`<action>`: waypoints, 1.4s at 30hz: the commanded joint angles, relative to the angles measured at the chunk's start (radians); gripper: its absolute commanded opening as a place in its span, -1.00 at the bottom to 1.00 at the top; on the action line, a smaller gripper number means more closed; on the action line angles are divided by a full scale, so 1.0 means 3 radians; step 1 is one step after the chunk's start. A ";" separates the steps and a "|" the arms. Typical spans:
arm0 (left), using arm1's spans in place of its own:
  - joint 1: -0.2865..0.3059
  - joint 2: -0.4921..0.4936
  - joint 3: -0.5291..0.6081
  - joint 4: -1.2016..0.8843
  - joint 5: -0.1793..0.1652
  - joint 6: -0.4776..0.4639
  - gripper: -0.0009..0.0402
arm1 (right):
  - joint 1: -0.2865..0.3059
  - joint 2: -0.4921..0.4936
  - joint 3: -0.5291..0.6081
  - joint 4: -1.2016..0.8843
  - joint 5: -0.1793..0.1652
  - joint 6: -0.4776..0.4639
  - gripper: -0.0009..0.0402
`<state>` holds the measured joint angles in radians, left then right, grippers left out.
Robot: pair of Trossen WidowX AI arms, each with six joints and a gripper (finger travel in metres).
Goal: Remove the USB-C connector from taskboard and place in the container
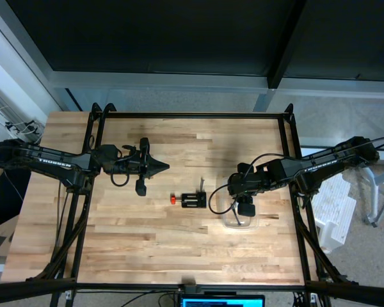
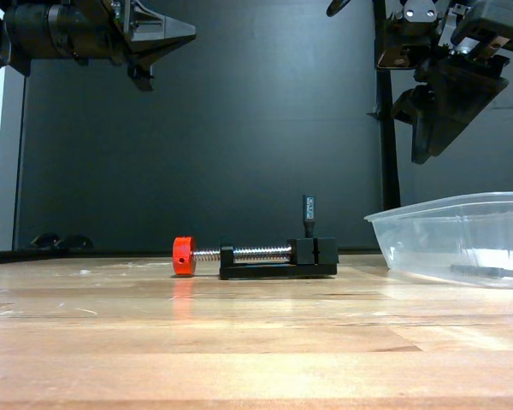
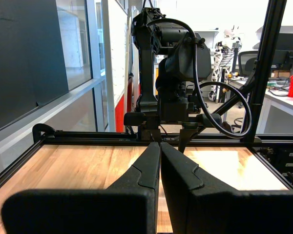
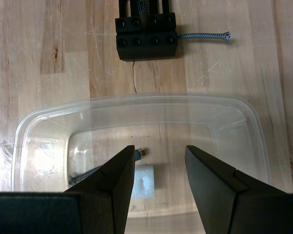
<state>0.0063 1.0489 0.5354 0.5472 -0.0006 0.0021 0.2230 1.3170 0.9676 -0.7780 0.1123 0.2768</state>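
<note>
Pale butcher-block wood covers the table [image 1: 147, 256], ringed by black rails, with a dark wall behind. At your left, the left gripper [image 1: 159, 167] hangs high above the wood, well apart from everything and pointing inward toward the centre. Its fingers are pressed together and hold nothing. Near the middle sits the taskboard [image 1: 193, 200], its long axis running left to right, with the red-orange knob [image 1: 173, 199] at its left end. In the low view a short black stub [image 2: 309, 213] stands upright out of the block's right part. A thin braided cord [image 4: 205, 35] lies on the wood just beside the block. To the right, the container [image 1: 233, 226] rests flat on the table near the taskboard. The USB-C connector [image 4: 88, 174] lies flat on the container's floor. In the right wrist view its long axis slants across the tray, and its metal tip points toward the tray's middle, next to a small white square piece [image 4: 145, 181]. Your right gripper [image 4: 158, 148] hovers over the container, pointing down. Its jaws are parted by a clear gap, gripping nothing, and it touches neither connector nor tray.
</note>
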 commanded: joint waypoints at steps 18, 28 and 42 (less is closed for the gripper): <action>0.0000 0.0000 0.0001 0.0000 0.0000 0.0000 -0.96 | -0.0525 -0.0684 -0.0153 0.0888 -0.0136 -0.0671 -0.96; 0.0000 0.0000 0.0001 0.0001 0.0000 0.0000 -0.96 | -0.0790 -0.0884 -0.0736 0.2407 -0.0303 -0.0863 -0.96; 0.0000 0.0001 0.0001 0.0001 0.0000 0.0000 -0.96 | -0.0805 -0.1007 -0.1128 0.3726 -0.0390 -0.0949 -0.96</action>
<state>0.0063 1.0489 0.5358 0.5472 -0.0006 0.0021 -0.0189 1.0176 0.6300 0.3332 -0.0044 0.0036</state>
